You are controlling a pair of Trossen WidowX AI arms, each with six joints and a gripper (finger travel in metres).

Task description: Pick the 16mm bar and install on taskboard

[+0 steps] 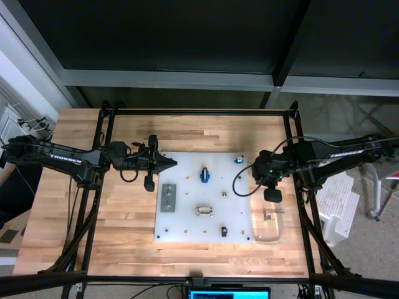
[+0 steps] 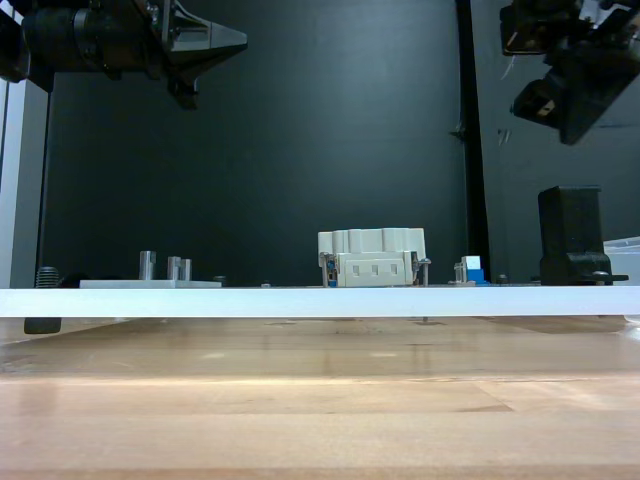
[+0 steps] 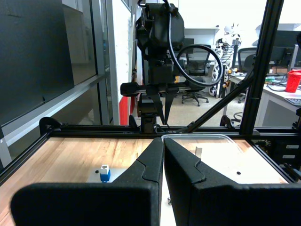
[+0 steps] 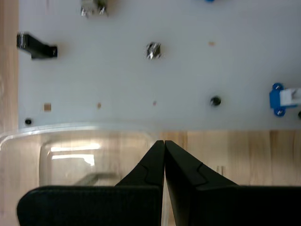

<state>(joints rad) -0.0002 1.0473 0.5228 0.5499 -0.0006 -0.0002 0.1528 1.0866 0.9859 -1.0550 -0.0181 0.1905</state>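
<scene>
Only left wrist view resolves 16mm bar (image 3: 198, 150): small pale-grey peg upright in clear tray (image 1: 267, 242) beside taskboard (image 1: 187, 224). Left gripper (image 3: 163, 140) closed, empty, over board's far-left corner. Right gripper (image 4: 163, 141) closed, empty, over tray corner.

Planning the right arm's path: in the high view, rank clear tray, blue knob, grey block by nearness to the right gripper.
1. Clear tray, right of the taskboard, beside the right gripper.
2. Blue knob, mid-board.
3. Grey block, board's left, by the left gripper.
</scene>
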